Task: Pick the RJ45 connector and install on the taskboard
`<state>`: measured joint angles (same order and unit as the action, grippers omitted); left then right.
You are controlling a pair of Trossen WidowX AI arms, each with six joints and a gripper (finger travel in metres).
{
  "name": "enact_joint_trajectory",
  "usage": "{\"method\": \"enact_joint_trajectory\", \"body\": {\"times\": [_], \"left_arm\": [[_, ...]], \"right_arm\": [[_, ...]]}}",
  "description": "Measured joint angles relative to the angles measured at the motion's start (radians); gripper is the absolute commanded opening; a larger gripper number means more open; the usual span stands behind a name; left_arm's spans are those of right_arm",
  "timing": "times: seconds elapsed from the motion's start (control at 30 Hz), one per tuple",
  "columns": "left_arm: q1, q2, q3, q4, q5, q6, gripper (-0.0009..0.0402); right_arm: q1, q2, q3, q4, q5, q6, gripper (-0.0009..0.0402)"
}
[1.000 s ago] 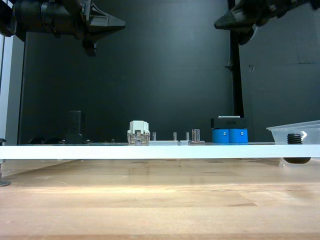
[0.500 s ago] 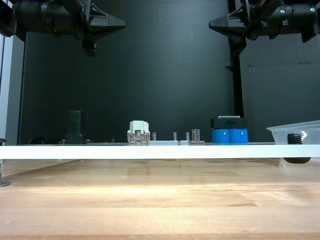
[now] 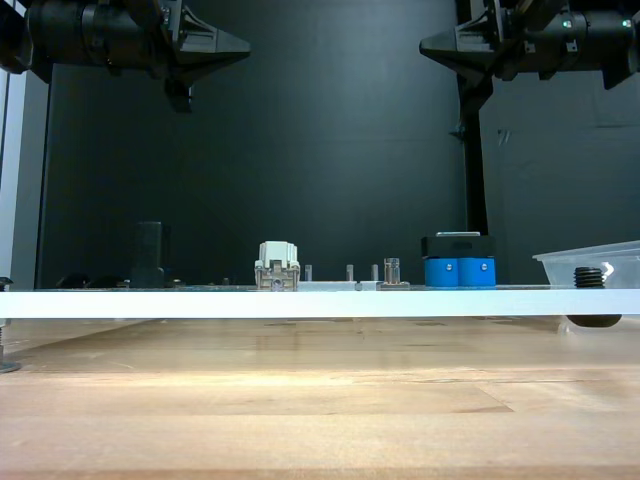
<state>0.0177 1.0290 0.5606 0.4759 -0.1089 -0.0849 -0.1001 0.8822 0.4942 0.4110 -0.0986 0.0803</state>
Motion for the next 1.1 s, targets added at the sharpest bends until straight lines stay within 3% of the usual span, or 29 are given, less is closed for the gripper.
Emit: {"method": "enact_joint_trajectory", "body": {"times": [1.1], "left_arm": [[0.000, 0.000, 0.000, 0.000, 0.000, 0.000, 0.0000]], "right_arm": [[0.000, 0.000, 0.014, -0.007, 0.019, 0.016, 0.0000]]}}
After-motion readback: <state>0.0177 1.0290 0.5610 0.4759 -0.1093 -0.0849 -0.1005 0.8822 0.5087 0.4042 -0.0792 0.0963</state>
